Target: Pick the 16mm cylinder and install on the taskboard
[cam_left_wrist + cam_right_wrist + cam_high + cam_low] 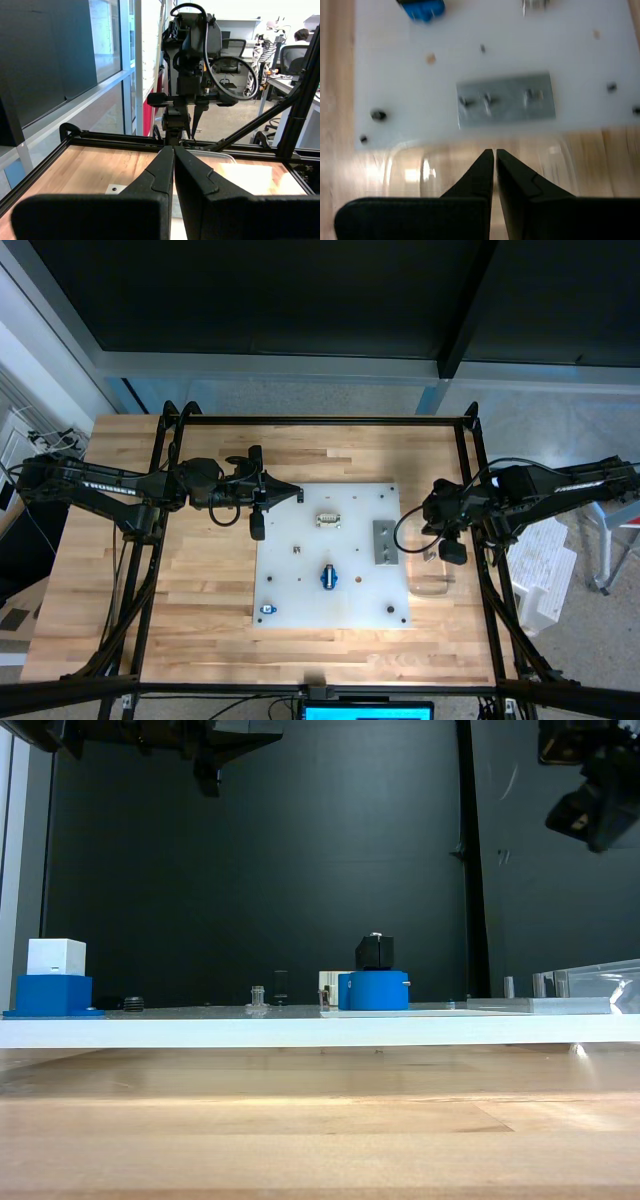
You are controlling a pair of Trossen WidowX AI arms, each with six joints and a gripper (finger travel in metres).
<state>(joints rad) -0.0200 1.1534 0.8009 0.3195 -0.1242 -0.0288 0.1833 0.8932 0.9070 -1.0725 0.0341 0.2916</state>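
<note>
The white taskboard (300, 580) lies mid-table, carrying a grey metal block (385, 542), a blue part (328, 577) and a beige connector (326, 520). I cannot make out the 16mm cylinder in any view. My right gripper (430, 520) hangs high over the board's right edge, above a clear tray (435, 575). In the right wrist view it (494, 151) is shut with nothing visible between its tips, the grey block (506, 99) beyond them. My left gripper (295, 492) hovers shut over the board's far left corner, and its tips (173, 148) point across at the right arm.
A small blue-and-white part (266, 610) stands at the board's near left corner. The black frame rails (320, 421) run around the table. White papers (545, 575) lie at the right, outside the frame. Bare wood lies in front of the board.
</note>
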